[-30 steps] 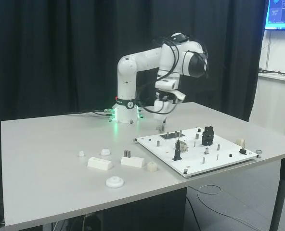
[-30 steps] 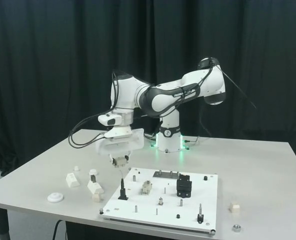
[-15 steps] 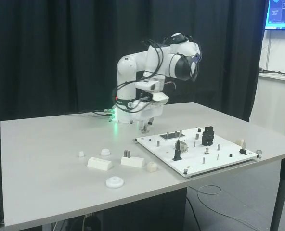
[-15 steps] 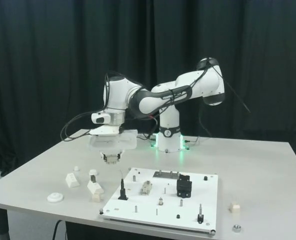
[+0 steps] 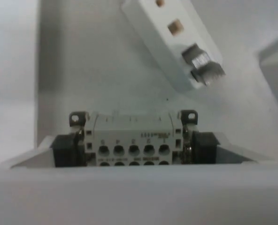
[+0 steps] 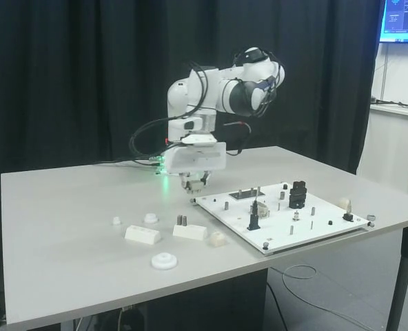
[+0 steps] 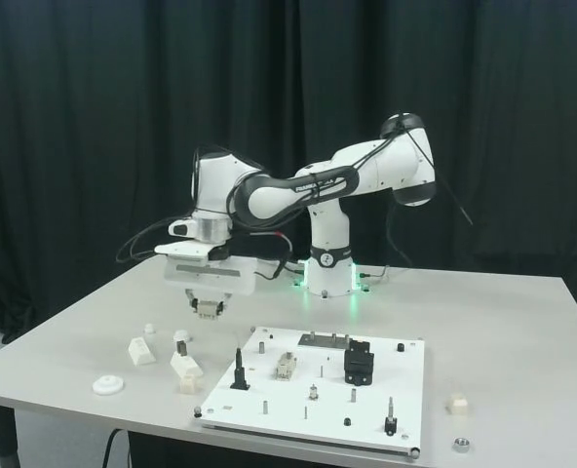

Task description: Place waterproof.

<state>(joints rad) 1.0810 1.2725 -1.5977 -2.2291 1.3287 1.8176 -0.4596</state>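
The waterproof connector (image 5: 133, 140), a multi-pin white insert with a row of round sockets and a screw at each upper corner, sits low and central in the wrist view, clamped between the two black fingers (image 5: 66, 149) of the gripper (image 5: 133, 149), which press on its two short ends. The sockets face the camera, so the part appears gripped across its width to leave its mating face free for seating.

In the first room view the gripper (image 6: 192, 181) hangs above the desk (image 6: 66, 207) at frame centre, just off the near-left corner of the white assembly board (image 6: 280, 221). The second room view shows the gripper (image 7: 208, 308) left of centre, over bare desk between the loose white parts and the board (image 7: 366, 400).

Directly below, in the upper right of the wrist view, lies a white block with two metal pins (image 5: 176, 42), tilted; the same block (image 6: 189, 231) appears lower left of centre in the first room view. Beside it lie a second white block (image 6: 143, 234), a white disc (image 6: 164, 261) and small caps. Judgement: the part is carried, not yet placed. The block's pins and the board's upright pegs (image 6: 256, 215) are the likely obstructions to any descent.
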